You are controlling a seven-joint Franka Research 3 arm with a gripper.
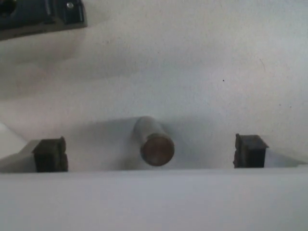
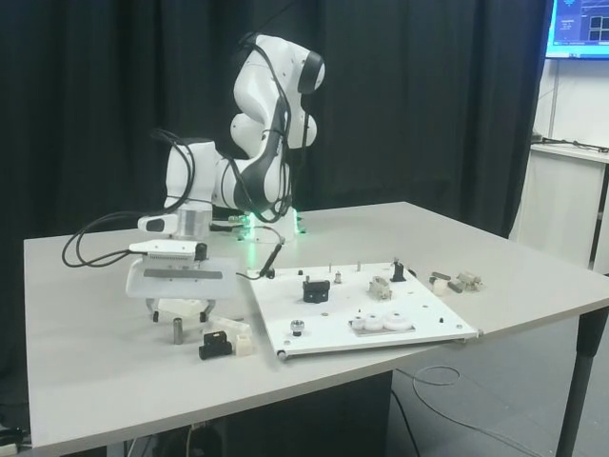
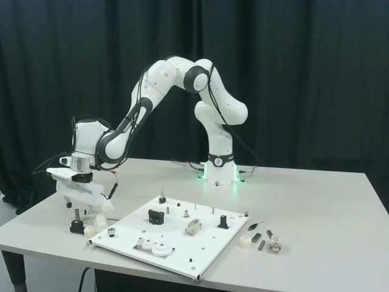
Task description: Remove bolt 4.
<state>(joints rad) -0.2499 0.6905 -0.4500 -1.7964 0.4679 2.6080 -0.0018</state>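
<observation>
1. You see the bolt [image 1: 156, 143] standing upright on the grey table [image 2: 86, 381], directly below the gripper [image 1: 150, 153] and midway between its two fingertips [image 1: 50, 155]. In the second room view it is the small dark cylinder [image 3: 76, 214] under the tool.
2. The gripper's jaws stand wide apart. There is clear space between the bolt and each fingertip, so the tool grasps nothing.
3. In the first room view you see the gripper [image 2: 178, 314] hanging low over the table, with the bolt [image 2: 177, 329] upright beneath it, off the white board [image 2: 333, 335].
4. Just beside the tool, on the side toward the board, lies a small black and white part [image 2: 225, 342]; it rests on the table, close to the bolt, and you cannot tell whether they touch.
5. Farther from the tool, the white board lies flat on the table and carries white gears [image 2: 383, 323], a black block [image 2: 316, 289] and several thin upright pins.
6. Well beyond the board, on its far side from the gripper, a few small loose parts [image 3: 262, 239] lie on the table.
7. The arm's base [image 3: 220, 173] shows a green light, well apart from the tool.
</observation>
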